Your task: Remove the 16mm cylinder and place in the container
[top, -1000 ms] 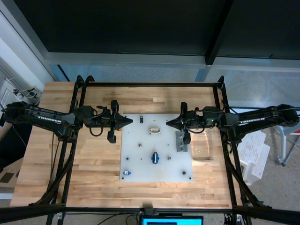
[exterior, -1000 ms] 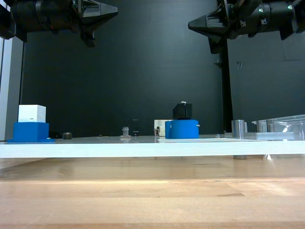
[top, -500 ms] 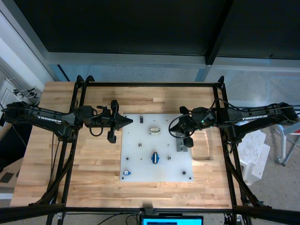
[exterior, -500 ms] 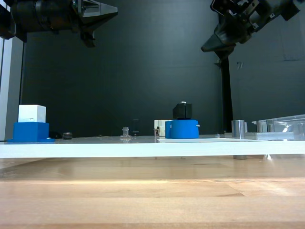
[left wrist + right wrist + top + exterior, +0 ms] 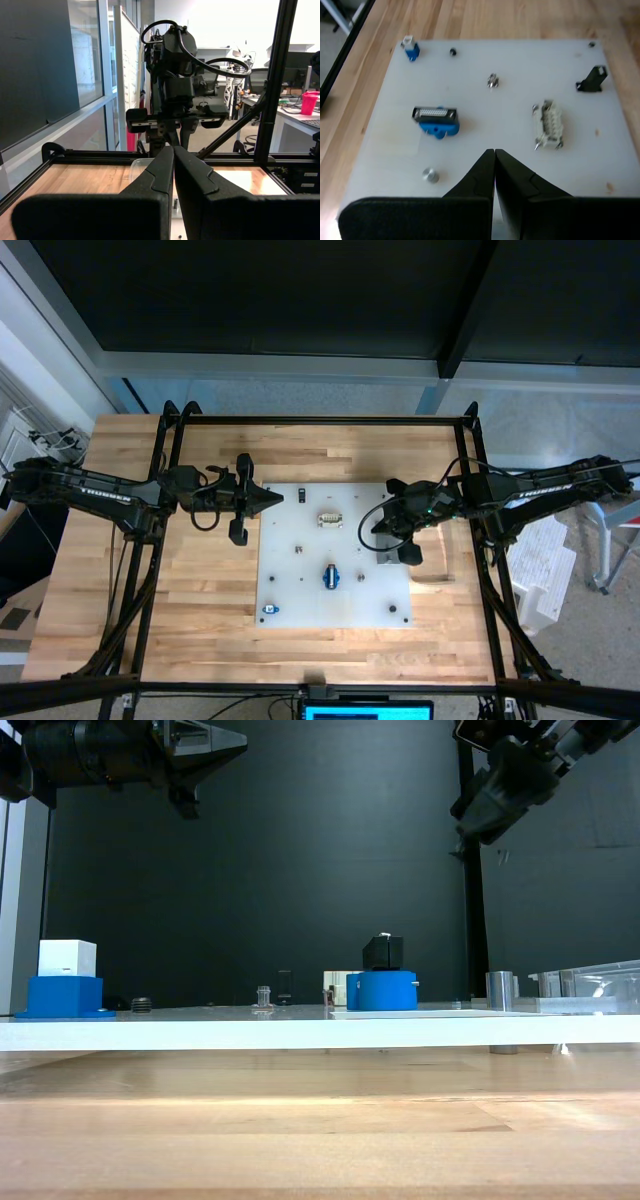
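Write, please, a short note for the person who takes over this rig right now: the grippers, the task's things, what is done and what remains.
Left gripper: shut, empty, high over the left edge of the white board.
Right gripper: shut, empty, high over the board's right part, tilted down toward it.
16mm cylinder: standing on the board near the blue part, untouched.
Container: on the table just right of the board, without the cylinder.
Done: nothing yet.
Left: probably open the right gripper, lower it, grip the cylinder, lift it out and put it in the container.
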Controlling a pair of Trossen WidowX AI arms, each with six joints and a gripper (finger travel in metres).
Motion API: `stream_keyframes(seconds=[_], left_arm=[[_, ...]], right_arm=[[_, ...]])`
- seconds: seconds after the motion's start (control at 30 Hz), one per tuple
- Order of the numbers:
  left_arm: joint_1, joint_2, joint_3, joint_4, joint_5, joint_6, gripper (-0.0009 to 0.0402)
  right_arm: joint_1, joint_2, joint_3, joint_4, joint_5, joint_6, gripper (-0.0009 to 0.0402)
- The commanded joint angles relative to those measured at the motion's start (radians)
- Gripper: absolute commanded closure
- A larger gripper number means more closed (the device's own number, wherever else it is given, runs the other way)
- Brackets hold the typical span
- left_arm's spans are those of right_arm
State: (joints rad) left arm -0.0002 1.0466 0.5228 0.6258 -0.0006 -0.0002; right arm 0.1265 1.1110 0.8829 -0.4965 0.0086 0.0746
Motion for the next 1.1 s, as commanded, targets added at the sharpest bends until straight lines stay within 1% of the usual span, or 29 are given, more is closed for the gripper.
stream_keyframes(seconds=[0.03,0.13,0.17,0.3,0.4,0.57,0.73,0.93,1.1], left_arm=[[0.000,0.000,0.000,0.000,0.000,0.000,0.0393],[0.000,0.000,0.000,0.000,0.000,0.000,0.0393],[0.000,0.000,0.000,0.000,0.000,0.000,0.0393],[0.000,0.000,0.000,0.000,0.000,0.000,0.0393],[0.000,0.000,0.000,0.000,0.000,0.000,0.0393],[0.000,0.000,0.000,0.000,0.000,0.000,0.0393],[0.000,0.000,0.000,0.000,0.000,0.000,0.0393],[0.000,0.000,0.000,0.000,0.000,0.000,0.0393],[0.000,0.000,0.000,0.000,0.000,0.000,0.0393]], right_arm=[[0.022,0.005,0.013,-0.041,0.004,0.022,0.0393],[0.045,0.016,0.031,-0.061,0.005,0.031,0.0393],[0.055,0.024,0.043,-0.076,0.013,0.031,0.0392],[0.093,0.077,0.121,-0.201,0.075,0.032,0.0379],[0.108,0.130,0.187,-0.304,0.097,0.048,0.0362],[0.126,0.225,0.273,-0.428,0.098,0.069,0.0325],[0.138,0.309,0.332,-0.467,0.100,0.075,0.0273],[0.149,0.370,0.368,-0.472,0.100,0.076,0.0206],[0.160,0.407,0.378,-0.472,0.101,0.079,0.0169]])
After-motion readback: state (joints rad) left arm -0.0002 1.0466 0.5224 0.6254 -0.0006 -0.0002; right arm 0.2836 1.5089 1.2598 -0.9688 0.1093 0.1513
